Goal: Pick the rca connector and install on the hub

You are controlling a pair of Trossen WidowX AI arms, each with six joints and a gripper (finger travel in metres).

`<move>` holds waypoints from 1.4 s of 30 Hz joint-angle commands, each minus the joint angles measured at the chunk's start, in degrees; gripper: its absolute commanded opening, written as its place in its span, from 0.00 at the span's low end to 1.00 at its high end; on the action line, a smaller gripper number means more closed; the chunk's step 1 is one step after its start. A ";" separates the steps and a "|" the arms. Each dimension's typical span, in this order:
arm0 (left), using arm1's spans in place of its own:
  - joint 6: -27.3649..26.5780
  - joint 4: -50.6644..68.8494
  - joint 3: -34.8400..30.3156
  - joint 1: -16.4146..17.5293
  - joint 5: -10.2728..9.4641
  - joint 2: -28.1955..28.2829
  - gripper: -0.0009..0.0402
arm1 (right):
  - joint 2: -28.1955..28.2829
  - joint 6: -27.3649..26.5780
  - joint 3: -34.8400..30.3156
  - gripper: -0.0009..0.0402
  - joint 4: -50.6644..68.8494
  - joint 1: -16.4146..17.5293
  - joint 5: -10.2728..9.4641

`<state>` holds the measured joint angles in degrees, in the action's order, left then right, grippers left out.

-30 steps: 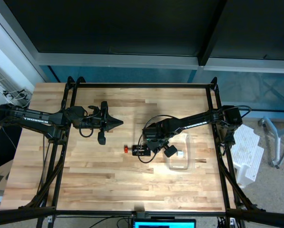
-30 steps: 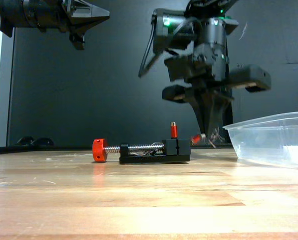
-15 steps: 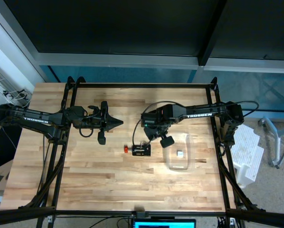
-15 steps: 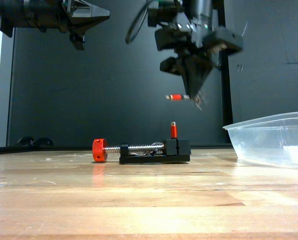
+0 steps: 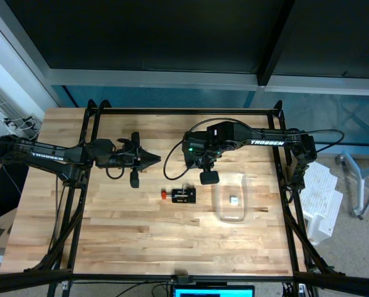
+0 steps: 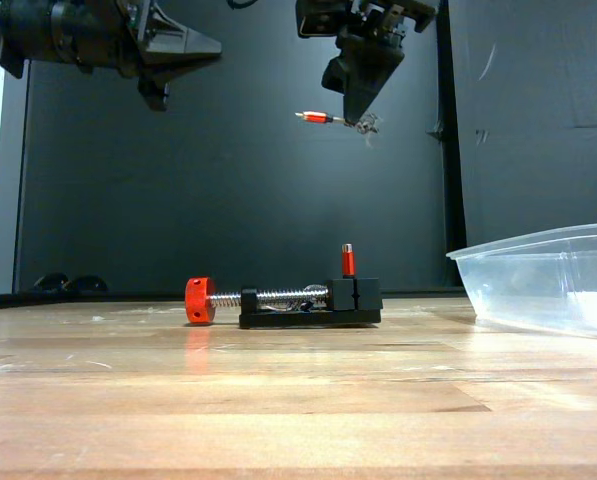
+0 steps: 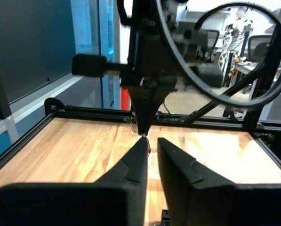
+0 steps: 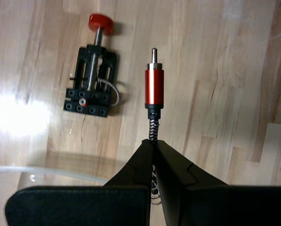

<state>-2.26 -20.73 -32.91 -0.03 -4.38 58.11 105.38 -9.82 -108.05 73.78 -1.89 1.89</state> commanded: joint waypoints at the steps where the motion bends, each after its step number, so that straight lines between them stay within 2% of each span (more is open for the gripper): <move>1: 0.20 -0.17 -0.02 0.00 -0.42 1.68 0.24 | 0.02 2.56 -0.66 0.02 -0.09 0.02 -0.09; 9: 0.17 -0.79 -1.25 0.02 -0.85 7.32 0.47 | 0.02 4.92 -3.04 0.02 -0.63 0.02 -0.07; 16: 0.17 -0.74 -6.25 0.02 -1.07 13.38 0.56 | 0.13 5.16 -3.19 0.02 -1.22 0.00 -0.09; 21: 0.17 -0.72 -9.40 0.02 -1.09 16.81 0.55 | 0.13 5.44 -3.19 0.02 -1.22 0.00 -0.02; 30: 0.13 -0.63 -12.68 0.02 -1.27 20.90 0.46 | 0.13 5.49 -3.19 0.02 -1.20 0.00 -0.04; 37: 0.15 -0.72 -12.92 0.02 -1.40 21.07 0.39 | 0.02 4.92 -3.19 0.02 -1.22 0.00 -0.09; 42: 0.15 -0.63 -12.90 0.02 -2.62 21.11 0.33 | 0.02 4.76 -3.19 0.02 -1.49 0.00 -0.07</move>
<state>-2.11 -21.34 -45.82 -0.03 -6.85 79.26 105.47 -4.84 -111.26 72.36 -1.89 1.83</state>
